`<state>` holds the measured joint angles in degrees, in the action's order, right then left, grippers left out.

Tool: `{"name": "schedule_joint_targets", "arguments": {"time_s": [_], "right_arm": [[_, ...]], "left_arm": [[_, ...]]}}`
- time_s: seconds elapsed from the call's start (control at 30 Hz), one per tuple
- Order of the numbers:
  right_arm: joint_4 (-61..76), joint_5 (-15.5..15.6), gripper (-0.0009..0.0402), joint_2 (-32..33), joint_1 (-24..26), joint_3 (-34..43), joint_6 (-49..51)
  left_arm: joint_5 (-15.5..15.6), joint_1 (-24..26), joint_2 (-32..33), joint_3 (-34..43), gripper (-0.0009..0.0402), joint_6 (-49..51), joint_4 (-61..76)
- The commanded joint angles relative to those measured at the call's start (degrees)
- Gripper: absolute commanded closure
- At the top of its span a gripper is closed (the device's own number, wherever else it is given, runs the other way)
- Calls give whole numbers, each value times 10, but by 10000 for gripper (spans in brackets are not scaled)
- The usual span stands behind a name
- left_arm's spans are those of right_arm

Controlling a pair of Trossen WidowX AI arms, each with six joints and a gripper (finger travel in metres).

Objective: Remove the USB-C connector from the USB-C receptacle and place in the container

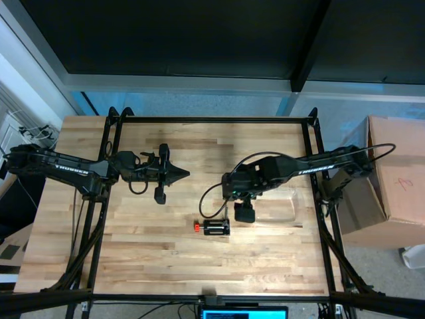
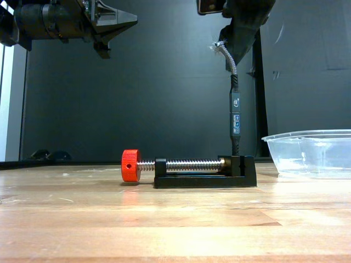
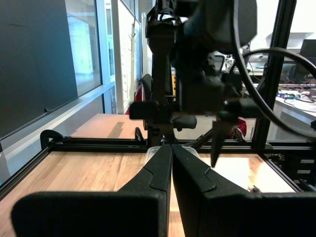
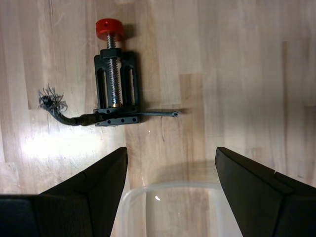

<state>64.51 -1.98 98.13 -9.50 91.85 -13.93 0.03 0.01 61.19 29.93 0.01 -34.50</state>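
The USB-C connector (image 2: 236, 118) is seated upright in the USB-C receptacle (image 2: 237, 160), which is clamped in a vise (image 2: 203, 174). Its long axis is vertical, and it is found just below the right gripper (image 4: 171, 150), whose fingers are spread and empty. The left gripper (image 1: 178, 174) is pressed together and kept well apart, so the right arm is judged nearer. Nothing is seen in the clear container (image 2: 296, 156) just beside the vise.

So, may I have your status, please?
Left gripper shut, raised at left. Right gripper open, above vise and container. USB-C connector upright, seated in vise. Nothing blocking.
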Motion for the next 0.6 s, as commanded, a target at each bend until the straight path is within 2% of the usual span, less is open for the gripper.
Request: {"name": "schedule_joint_targets", "arguments": {"time_s": [0.03, 0.33, 0.6], "right_arm": [[-6, 0, 151, 23, -3, 5, -1], [-40, 0, 165, 82, -6, 1, 16], [-72, 0, 206, 107, -7, -10, 25]], "left_arm": [[0, 0, 0, 0, 393, 0, 0], [0, 0, 0, 0, 393, 0, 0], [0, 0, 0, 0, 393, 0, 0]]}}
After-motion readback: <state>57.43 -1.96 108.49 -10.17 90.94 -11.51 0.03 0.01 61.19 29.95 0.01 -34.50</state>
